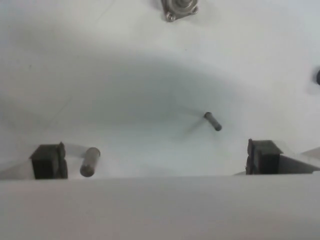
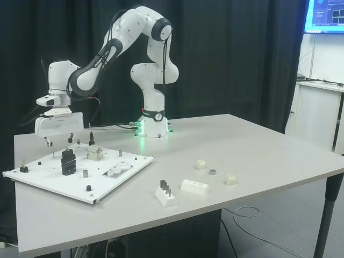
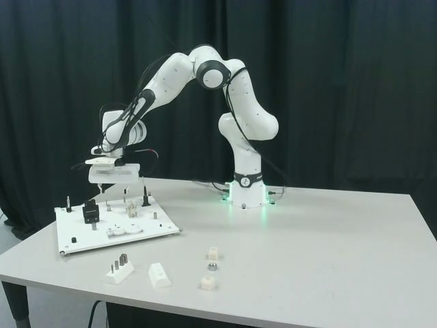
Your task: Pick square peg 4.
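Observation:
My gripper (image 1: 156, 159) is open, its black fingertips (image 1: 48, 161) set wide apart and holding nothing. It hovers over the far left part of the white peg board (image 2: 80, 180), with the gripper (image 2: 59, 141) a short way above the board's surface. In the wrist view a thick grey peg (image 1: 90, 161) stands close beside one fingertip, and a thin grey peg (image 1: 213, 121) stands farther off between the fingers. I cannot tell which peg is square peg 4. In the second room view the gripper (image 3: 113, 187) hangs over the board (image 3: 109, 237).
A black block (image 2: 67, 161) and several small pegs stand on the board. A metal fitting (image 1: 180, 9) lies ahead of the fingers. On the table lie a white holder with pegs (image 2: 166, 194), a white block (image 2: 194, 186), two small cubes (image 2: 200, 164) and a nut (image 2: 213, 172).

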